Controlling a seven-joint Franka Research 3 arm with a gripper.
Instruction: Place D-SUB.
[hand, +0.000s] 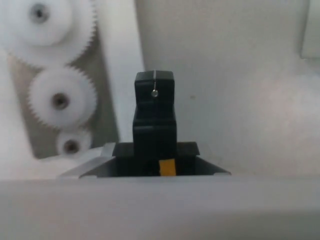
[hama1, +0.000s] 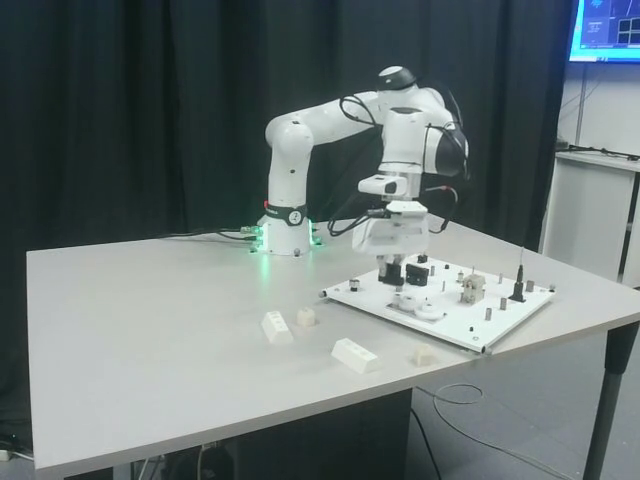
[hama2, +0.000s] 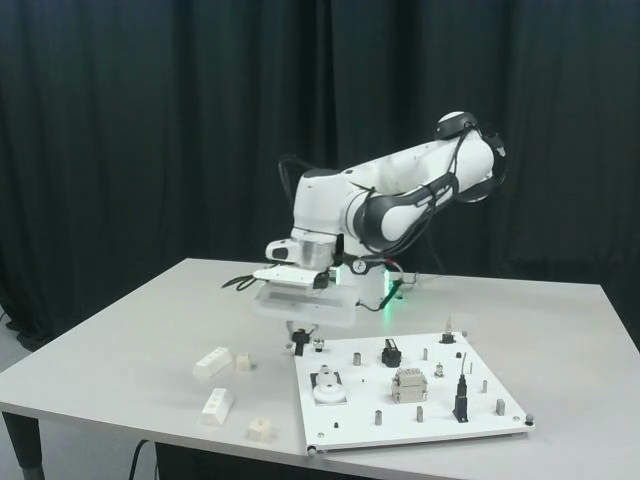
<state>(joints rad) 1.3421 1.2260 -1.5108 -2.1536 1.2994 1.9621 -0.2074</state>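
Observation:
A black D-SUB connector (hand: 154, 117) with a small metal screw on its end fills the middle of the wrist view, with a grey metal frame around its near part. My gripper (hama1: 394, 266) is shut on it and hangs low over the far left corner of the white assembly board (hama1: 470, 322). In the second room view the gripper (hama2: 299, 338) holds the black D-SUB connector (hama2: 298, 348) just at the board's (hama2: 420, 425) edge. White gears (hand: 61, 100) sit on the board beside the connector. The fingertips themselves are hidden.
Several white blocks (hama1: 357, 354) lie on the grey table (hama1: 150, 320) left of the board. On the board stand a white gear (hama2: 328, 388), a black socket (hama2: 391, 353), a grey connector block (hama2: 408, 384), a tall black peg (hama2: 461, 400) and small studs.

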